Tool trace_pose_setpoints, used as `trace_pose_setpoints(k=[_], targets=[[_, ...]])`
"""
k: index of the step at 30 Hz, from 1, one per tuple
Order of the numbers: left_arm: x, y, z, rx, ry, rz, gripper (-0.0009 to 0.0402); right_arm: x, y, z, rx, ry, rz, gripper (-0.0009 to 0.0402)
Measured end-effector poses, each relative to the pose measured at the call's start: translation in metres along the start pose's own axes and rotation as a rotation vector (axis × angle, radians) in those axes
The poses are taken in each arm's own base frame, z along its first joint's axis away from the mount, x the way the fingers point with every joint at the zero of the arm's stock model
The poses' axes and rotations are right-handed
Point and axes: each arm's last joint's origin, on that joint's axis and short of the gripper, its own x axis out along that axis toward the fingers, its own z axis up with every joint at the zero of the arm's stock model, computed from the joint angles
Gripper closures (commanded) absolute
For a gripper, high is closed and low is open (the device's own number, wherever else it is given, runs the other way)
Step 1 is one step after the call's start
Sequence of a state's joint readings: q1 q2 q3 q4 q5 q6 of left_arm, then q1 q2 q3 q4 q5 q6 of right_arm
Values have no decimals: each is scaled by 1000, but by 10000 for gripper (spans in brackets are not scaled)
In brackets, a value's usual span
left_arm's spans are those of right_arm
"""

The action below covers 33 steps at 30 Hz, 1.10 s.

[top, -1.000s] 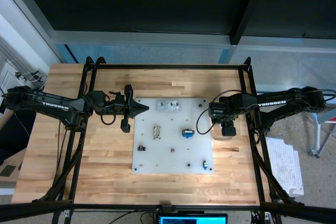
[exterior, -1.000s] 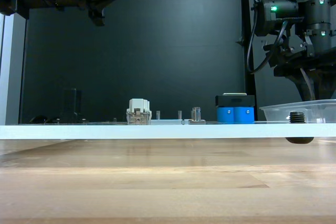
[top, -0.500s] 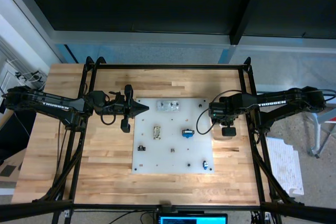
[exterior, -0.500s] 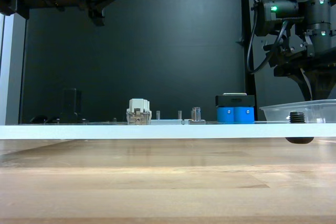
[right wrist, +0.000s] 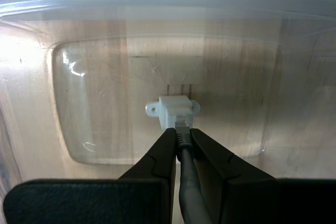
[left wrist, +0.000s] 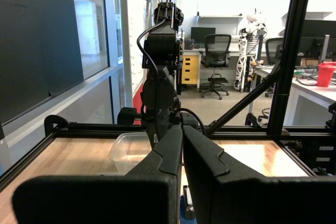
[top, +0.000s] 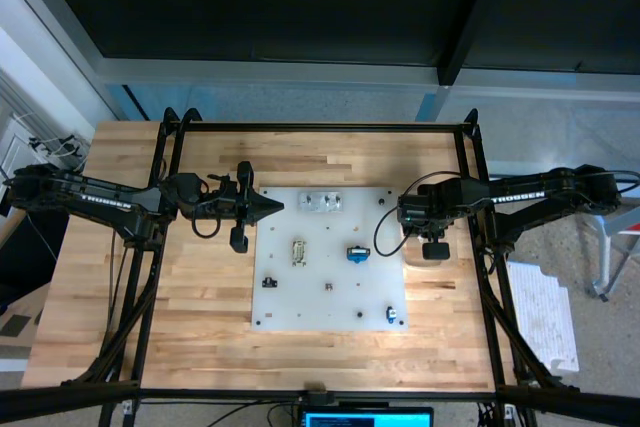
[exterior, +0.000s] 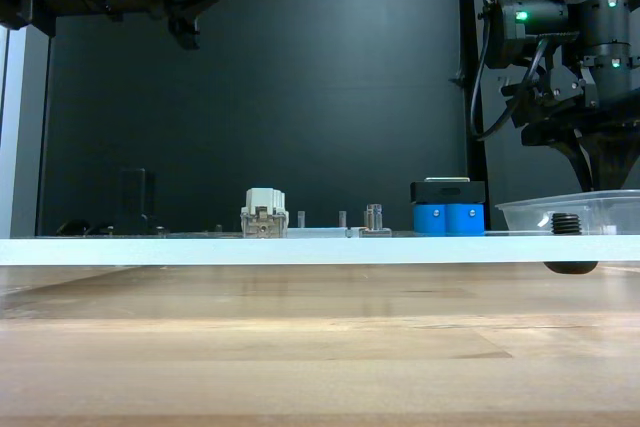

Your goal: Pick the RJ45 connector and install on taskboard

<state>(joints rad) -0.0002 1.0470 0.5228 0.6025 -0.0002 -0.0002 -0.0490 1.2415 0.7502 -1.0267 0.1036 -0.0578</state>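
- My left gripper (top: 277, 207) hangs parked above the table at the taskboard's 10 o'clock edge, jaws pressed together on nothing and pointing toward 3 o'clock; it takes no part in this job.
- The taskboard (top: 300, 299) lies at the table's centre with its fittings in place; no RJ45 connector has reached it, so the install is not yet begun.
- My right gripper (right wrist: 181, 136) reaches down into the clear plastic bin (exterior: 520, 205) at the board's 3 o'clock side, jaws closed to a narrow slit on the grey cable tail (right wrist: 185, 182) of the whitish RJ45 connector (right wrist: 173, 107).
- By my reading, the grasp is made. The lift out, the carry toward 9 o'clock and the seating remain; whether the connector has left the bin floor I cannot tell.
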Motion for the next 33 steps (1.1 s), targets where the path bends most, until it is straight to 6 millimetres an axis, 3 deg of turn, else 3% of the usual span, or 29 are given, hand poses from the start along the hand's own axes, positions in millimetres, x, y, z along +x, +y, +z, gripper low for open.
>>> trace_pose_setpoints(k=[17,33], targets=[[0,0,0,0,0,0,393,-14,-1,-5,7,-65,-1,392],[0,0,0,0,0,0,393,-76,4,-1,36,-164,59,392]])
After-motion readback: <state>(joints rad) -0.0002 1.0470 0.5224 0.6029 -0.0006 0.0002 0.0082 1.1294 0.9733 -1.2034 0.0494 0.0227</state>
